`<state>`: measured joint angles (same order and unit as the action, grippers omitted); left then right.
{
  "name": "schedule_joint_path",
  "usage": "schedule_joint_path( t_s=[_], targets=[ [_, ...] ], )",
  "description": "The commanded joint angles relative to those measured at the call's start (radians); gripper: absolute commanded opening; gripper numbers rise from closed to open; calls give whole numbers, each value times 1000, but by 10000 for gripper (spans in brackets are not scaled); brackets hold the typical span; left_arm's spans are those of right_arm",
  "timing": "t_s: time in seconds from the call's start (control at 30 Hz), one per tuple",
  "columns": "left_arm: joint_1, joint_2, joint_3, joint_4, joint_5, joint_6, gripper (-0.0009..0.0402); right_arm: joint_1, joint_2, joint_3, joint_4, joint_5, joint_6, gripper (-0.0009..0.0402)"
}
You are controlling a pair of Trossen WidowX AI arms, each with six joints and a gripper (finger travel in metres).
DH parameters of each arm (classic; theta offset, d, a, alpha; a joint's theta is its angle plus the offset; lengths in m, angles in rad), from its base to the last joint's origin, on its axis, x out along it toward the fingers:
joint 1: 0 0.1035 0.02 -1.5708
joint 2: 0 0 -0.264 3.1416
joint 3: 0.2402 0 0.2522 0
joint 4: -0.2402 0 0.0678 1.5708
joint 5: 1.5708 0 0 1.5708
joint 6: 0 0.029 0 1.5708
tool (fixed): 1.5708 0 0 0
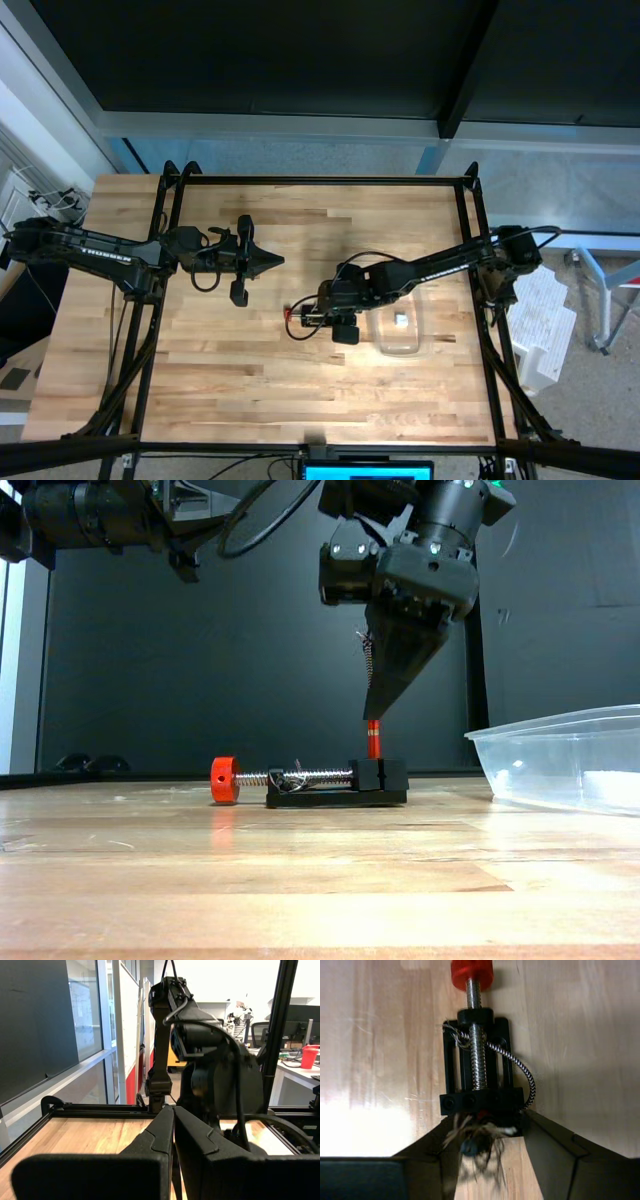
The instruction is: Pick the RCA connector and install on taskboard
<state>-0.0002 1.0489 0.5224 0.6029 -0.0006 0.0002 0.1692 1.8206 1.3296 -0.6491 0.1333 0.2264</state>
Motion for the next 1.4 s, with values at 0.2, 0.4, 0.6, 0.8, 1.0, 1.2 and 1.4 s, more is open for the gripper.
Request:
schedule_joint_path(
  t_s=[0.2,0.4,0.6,0.8,1.0,1.2,1.4],
  targets=[
    [0,0,0,0,0,0,0,1,-55,3,-64,-3,0,205],
    [0,0,0,0,0,0,0,2,-78,3,-71,-5,-8,210],
    [0,0,0,0,0,0,0,1,-100,3,-77,-57,-17,196],
    [0,0,0,0,0,0,0,1,-132,2,-82,-55,-27,163],
    [0,0,0,0,0,0,0,0,-154,2,-101,-43,-50,109],
    [0,0,0,0,0,0,0,0,-196,-7,-98,-43,-84,39],
    [0,0,0,0,0,0,0,-15,-248,-39,-70,-44,-125,4]
  ],
)
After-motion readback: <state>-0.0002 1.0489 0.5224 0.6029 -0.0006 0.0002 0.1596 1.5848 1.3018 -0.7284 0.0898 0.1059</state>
